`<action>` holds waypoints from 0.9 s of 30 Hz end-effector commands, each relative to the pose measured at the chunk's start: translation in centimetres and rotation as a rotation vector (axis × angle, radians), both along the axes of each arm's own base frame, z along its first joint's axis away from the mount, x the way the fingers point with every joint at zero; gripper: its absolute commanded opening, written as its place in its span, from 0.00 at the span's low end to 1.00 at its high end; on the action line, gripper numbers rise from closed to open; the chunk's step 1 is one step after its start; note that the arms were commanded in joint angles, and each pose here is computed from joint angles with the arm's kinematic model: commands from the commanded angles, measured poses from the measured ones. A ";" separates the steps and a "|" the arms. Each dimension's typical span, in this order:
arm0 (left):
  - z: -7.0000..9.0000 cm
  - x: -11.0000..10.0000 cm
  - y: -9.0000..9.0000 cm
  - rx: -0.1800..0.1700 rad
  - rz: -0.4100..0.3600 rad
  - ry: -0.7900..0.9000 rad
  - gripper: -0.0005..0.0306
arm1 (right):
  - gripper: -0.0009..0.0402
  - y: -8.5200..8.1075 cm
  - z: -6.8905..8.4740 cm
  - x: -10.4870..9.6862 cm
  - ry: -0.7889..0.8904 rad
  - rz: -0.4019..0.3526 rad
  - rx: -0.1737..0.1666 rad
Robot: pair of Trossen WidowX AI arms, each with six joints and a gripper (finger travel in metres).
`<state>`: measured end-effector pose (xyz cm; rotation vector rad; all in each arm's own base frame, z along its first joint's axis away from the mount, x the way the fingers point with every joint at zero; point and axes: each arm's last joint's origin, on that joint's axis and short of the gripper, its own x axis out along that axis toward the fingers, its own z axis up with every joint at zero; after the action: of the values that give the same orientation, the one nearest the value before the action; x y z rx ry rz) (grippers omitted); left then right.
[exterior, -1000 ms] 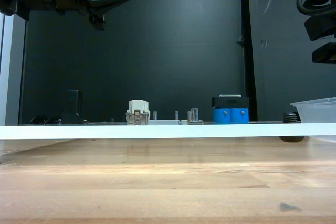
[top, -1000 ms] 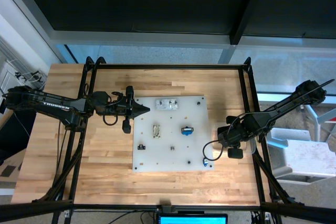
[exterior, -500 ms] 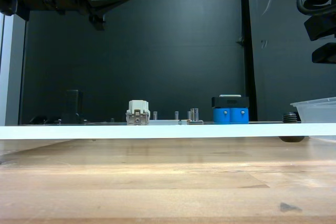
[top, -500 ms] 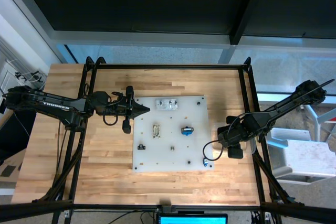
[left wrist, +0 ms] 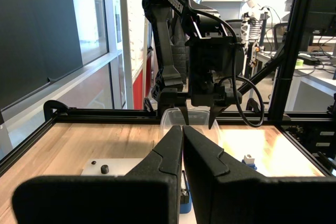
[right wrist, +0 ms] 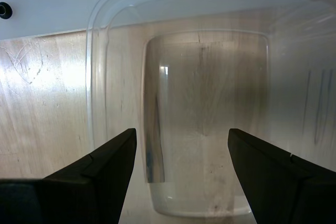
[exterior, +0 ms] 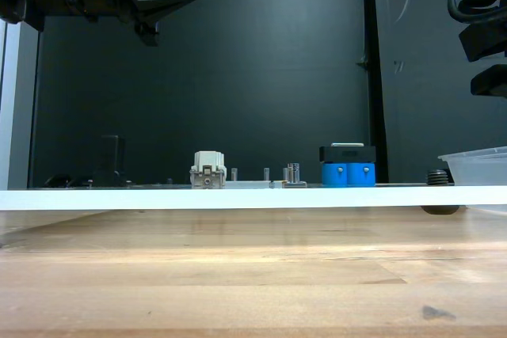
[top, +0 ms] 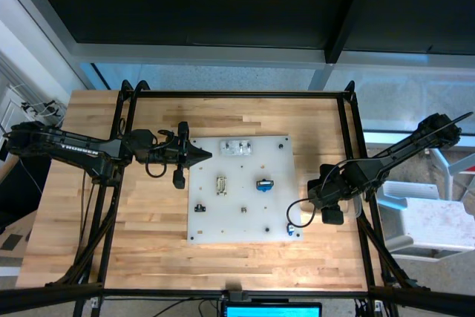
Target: Unfasten the M12 fastener and place in the container
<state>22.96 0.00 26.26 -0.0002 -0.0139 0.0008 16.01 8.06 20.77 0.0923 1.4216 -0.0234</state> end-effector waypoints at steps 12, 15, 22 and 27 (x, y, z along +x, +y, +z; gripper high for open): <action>0.0 0.0 0.0 0.000 0.000 0.000 0.02 | 0.61 0.0 0.0 0.0 -0.001 0.000 0.001; 0.0 0.0 0.0 0.000 0.000 0.000 0.02 | 0.61 0.0 0.0 0.0 -0.001 0.000 0.001; 0.0 0.0 0.0 0.000 0.000 0.000 0.02 | 0.61 0.0 0.0 0.1 -0.005 0.000 0.002; 0.0 0.0 0.0 0.000 0.000 0.000 0.02 | 0.61 0.0 0.0 0.1 -0.007 0.000 0.003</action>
<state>22.96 0.00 26.26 -0.0002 -0.0139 0.0004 16.08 8.09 20.78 0.0951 1.4153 -0.0208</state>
